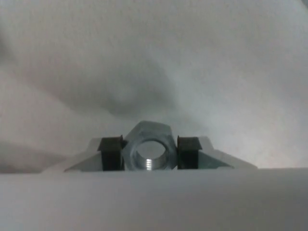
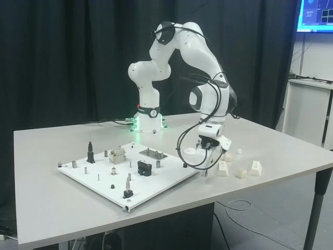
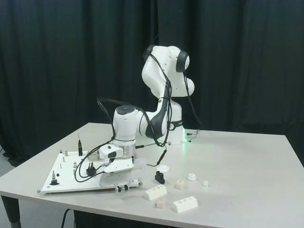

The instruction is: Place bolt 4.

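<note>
Wrist view: the pincer (image 1: 148,153) is clamped on a grey hexagonal threaded part (image 1: 148,153), its black pads (image 1: 111,154) pressing opposite sides. It looks like a nut, though the task names bolt 4. Blurred grey surface lies beyond.

First room view: the white arm (image 2: 200,73) reaches low, just off the near corner of the white board (image 2: 161,185), which carries small fixtures and pegs. White blocks (image 2: 240,170) lie on the surface (image 2: 47,151) past the pincer, away from the board.

Second room view: the pincer hovers close above the surface at the board's edge. Black curtains (image 3: 71,57) surround the room.

Risk, as a judgement: the grip covers only two flats, so a tilt or knock on a fixture could twist the part loose or misalign it.
</note>
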You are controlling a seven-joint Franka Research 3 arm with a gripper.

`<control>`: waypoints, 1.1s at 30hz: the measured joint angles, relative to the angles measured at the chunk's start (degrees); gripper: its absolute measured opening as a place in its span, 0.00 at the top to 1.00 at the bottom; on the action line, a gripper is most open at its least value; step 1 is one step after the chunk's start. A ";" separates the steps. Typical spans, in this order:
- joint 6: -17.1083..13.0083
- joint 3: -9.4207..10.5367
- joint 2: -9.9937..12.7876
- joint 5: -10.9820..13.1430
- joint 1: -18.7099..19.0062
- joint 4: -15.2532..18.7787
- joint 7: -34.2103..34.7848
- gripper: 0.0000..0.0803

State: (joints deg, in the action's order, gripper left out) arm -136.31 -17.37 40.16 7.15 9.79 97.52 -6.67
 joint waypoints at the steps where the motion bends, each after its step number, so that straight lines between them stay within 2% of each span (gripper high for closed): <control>1: 0.03 0.15 0.16 0.00 -0.06 -0.12 0.32 0.71; 9: 1.00 0.71 0.68 0.00 -0.17 -0.90 1.56 0.71; 20: 2.42 1.27 0.68 0.00 -0.19 -1.69 7.10 0.71; 21: 2.55 1.29 0.68 0.00 -0.19 -1.75 7.53 0.60; 26: 3.16 1.36 0.68 0.00 -0.19 -2.04 8.88 0.60; 27: 3.23 1.37 0.68 0.00 -0.19 -2.10 9.02 0.15; 31: 3.57 1.43 0.68 0.00 -0.19 -2.33 10.00 0.15; 32: 3.69 1.45 0.68 0.00 -0.19 -2.40 10.15 0.04; 33: 3.80 1.48 0.68 0.00 -0.19 -2.48 10.28 0.04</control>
